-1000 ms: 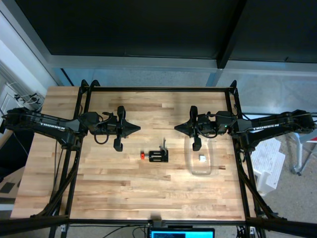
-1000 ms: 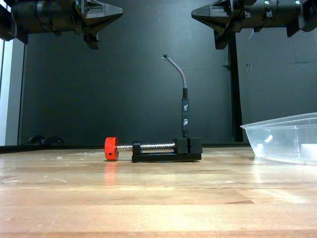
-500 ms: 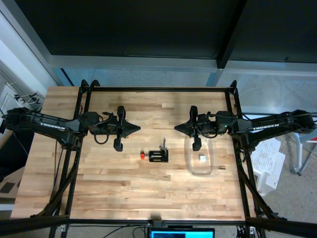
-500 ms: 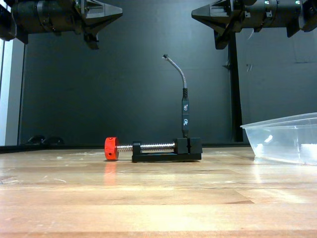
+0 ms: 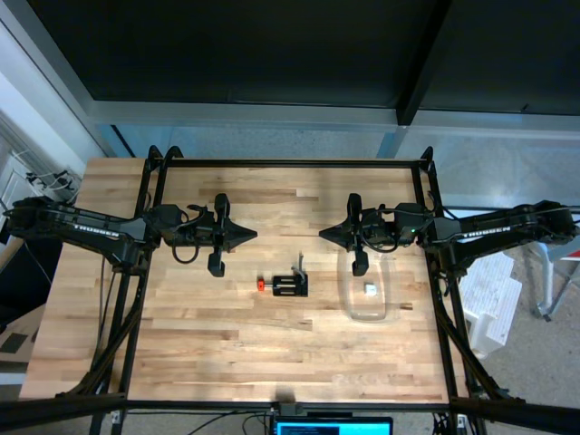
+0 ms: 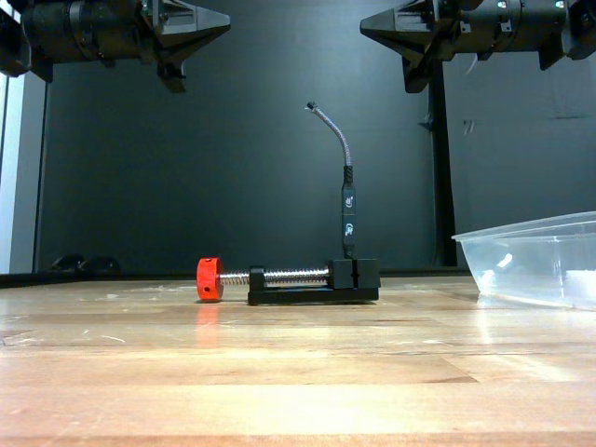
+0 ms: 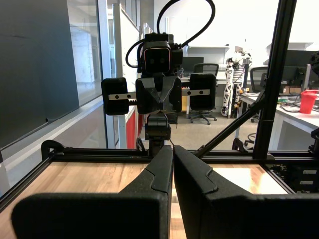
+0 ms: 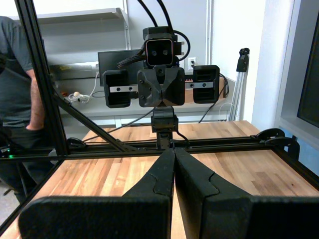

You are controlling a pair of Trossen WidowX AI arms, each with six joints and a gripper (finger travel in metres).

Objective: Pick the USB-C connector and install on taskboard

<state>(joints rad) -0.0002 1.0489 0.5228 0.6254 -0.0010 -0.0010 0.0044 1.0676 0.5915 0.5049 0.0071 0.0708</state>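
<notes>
The taskboard [image 5: 290,286] [image 6: 313,282], a small black block with an orange-red knob [image 6: 209,278], lies mid-table. From its right end the USB-C connector [image 6: 347,212] [image 5: 299,265] stands upright, a dark plug with a short curved grey braided stub. My left gripper [image 5: 254,236] [image 6: 226,19] hangs high above the table, left of the board, fingers pressed together and empty [image 7: 173,149]. My right gripper [image 5: 322,235] [image 6: 363,31] mirrors it on the right, equally high, shut and empty [image 8: 174,149]. Each wrist view shows the other arm facing it.
A clear plastic tray [image 5: 349,299] [image 6: 531,265] sits right of the board, under the right arm, with a small white square piece [image 5: 370,289] inside. A black frame [image 5: 290,164] runs around the table's far and side edges.
</notes>
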